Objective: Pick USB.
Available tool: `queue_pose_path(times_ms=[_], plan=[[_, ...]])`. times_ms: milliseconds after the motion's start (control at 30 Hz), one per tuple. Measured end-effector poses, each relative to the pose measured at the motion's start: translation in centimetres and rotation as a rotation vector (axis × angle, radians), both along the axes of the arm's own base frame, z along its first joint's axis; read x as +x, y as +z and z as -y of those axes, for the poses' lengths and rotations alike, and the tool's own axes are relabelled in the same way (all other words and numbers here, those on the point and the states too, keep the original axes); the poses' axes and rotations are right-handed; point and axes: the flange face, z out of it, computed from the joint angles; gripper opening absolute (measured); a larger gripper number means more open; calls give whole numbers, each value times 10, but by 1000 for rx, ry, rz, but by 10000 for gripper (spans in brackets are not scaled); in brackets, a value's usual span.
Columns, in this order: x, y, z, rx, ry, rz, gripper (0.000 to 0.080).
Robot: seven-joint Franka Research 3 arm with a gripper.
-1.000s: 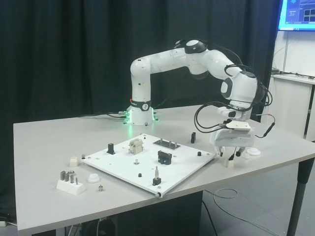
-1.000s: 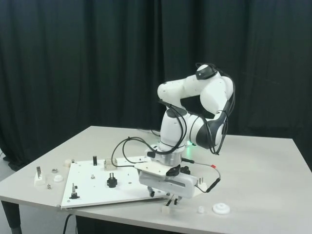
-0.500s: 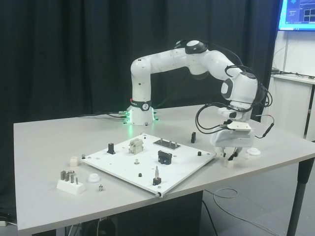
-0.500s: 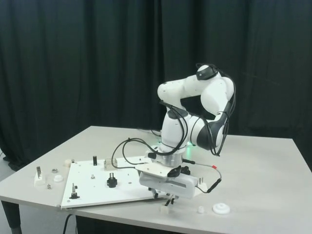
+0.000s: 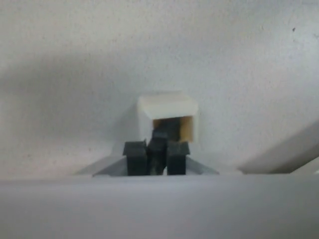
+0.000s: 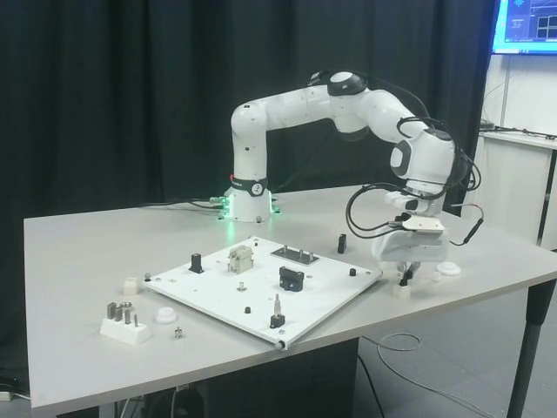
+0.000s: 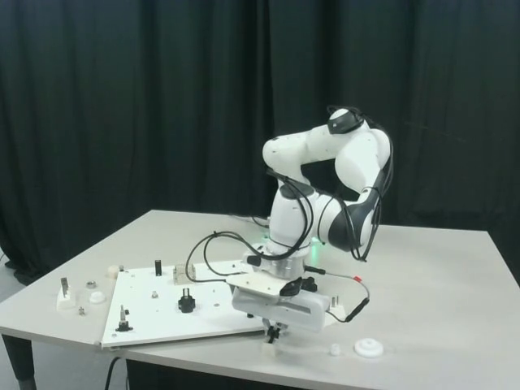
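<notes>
Hand down on the USB at the desk's near edge.
Your hand (image 5: 156,155) sits low so its black fingers (image 5: 135,157) pinch a dark plug, likely the USB (image 5: 160,144), standing in a small white holder (image 5: 168,110) on the desk (image 6: 78,252), just beside the white board (image 6: 322,300).

The white arm (image 6: 348,104) is showing rounded, glossy links with black bands ringing its joints. Black cables (image 6: 365,209) are looping loosely around the wrist. A green light (image 6: 228,202) is glowing at the base (image 6: 248,198). The hand (image 6: 406,275) is wearing a white, boxy housing, with black fingers (image 5: 135,155) sticking out underneath.
</notes>
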Motion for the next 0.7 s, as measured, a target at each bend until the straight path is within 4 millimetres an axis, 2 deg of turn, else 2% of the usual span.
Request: queue_pose_path(times_ms=[233,267,700], plan=[[-1,3,-2,0,2,3,184],[-1,5,-3,0,2,4,73],[-5,39,-1,17,-25,-19,73]])
